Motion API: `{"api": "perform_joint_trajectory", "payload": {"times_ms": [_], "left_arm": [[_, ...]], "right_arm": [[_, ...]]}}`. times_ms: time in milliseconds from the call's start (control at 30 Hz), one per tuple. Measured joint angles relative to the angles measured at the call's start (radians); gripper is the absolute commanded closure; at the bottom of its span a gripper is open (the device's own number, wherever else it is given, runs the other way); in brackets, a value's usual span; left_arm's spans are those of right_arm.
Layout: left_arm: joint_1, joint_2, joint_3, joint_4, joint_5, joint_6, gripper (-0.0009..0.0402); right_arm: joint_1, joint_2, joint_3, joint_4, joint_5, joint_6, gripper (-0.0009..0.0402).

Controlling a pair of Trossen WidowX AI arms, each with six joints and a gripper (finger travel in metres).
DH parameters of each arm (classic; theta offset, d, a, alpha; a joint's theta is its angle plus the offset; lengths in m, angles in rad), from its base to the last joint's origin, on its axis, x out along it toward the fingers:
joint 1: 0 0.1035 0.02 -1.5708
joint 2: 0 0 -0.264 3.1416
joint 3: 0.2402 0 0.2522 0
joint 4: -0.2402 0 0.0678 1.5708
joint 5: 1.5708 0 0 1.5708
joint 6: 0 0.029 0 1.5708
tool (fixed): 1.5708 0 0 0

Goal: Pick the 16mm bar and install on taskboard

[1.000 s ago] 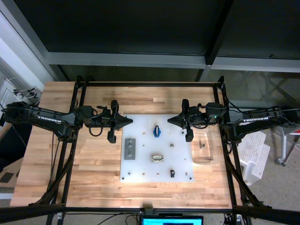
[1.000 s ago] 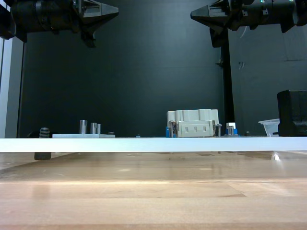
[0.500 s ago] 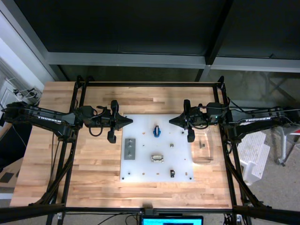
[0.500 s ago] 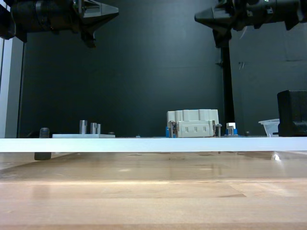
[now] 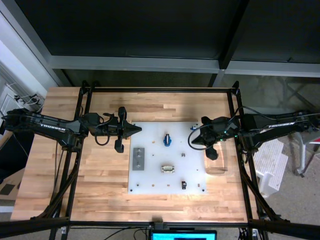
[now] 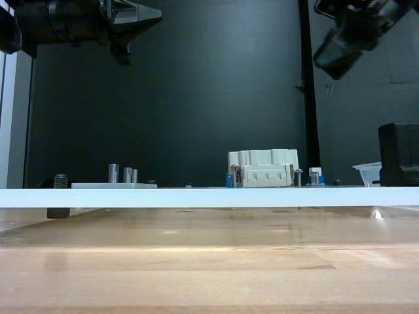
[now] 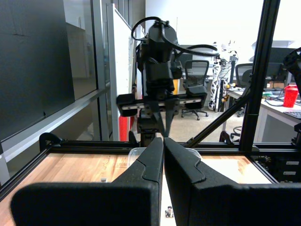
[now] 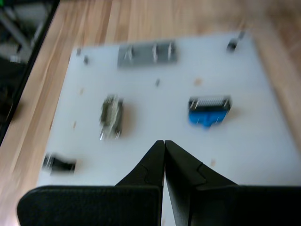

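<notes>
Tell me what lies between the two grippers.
In the high view, the blue connector on the taskboard lies under the stretch between left gripper and right gripper, both shut.

Two grippers: left gripper (image 7: 163, 139) above taskboard (image 5: 150, 181) left edge, right gripper (image 8: 164, 141) above its right edge. One taskboard. On it: one grey block (image 5: 138, 159), three posts (image 6: 112, 173), one blue connector (image 5: 167, 139), one beige connector (image 5: 168, 169), one small black part (image 5: 184, 185). One clear tray (image 5: 215, 172) beside board.

Robotics lab: framed wooden table (image 5: 100, 175), office chairs (image 7: 196, 73) beyond.
</notes>
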Motion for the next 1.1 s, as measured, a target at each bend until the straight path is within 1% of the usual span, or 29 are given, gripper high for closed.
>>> {"api": "perform_joint_trajectory", "payload": {"times_ms": [267, 467, 567, 700, 900, 1100], "left_arm": [[0.0, 0.0, 0.0, 0.0, 0.0, 0.0, 0.0393], [0.0, 0.0, 0.0, 0.0, 0.0, 0.0, 0.0393], [0.0, 0.0, 0.0, 0.0, 0.0, 0.0, 0.0393], [0.0, 0.0, 0.0, 0.0, 0.0, 0.0, 0.0393], [0.0, 0.0, 0.0, 0.0, 0.0, 0.0, 0.0393], [0.0, 0.0, 0.0, 0.0, 0.0, 0.0, 0.0393]], "right_arm": [[0.078, 0.0, 0.047, -0.256, 0.0, 0.014, 0.0393], [0.1, 0.0, 0.073, -0.494, -0.011, 0.013, 0.0387], [0.102, 0.0, 0.073, -0.594, -0.011, 0.013, 0.0366], [0.105, 0.0, 0.073, -0.663, -0.011, 0.013, 0.0321], [0.106, 0.003, 0.073, -0.679, -0.01, 0.047, 0.0257], [0.11, 0.006, 0.061, -0.681, 0.0, 0.081, 0.0211]]}}
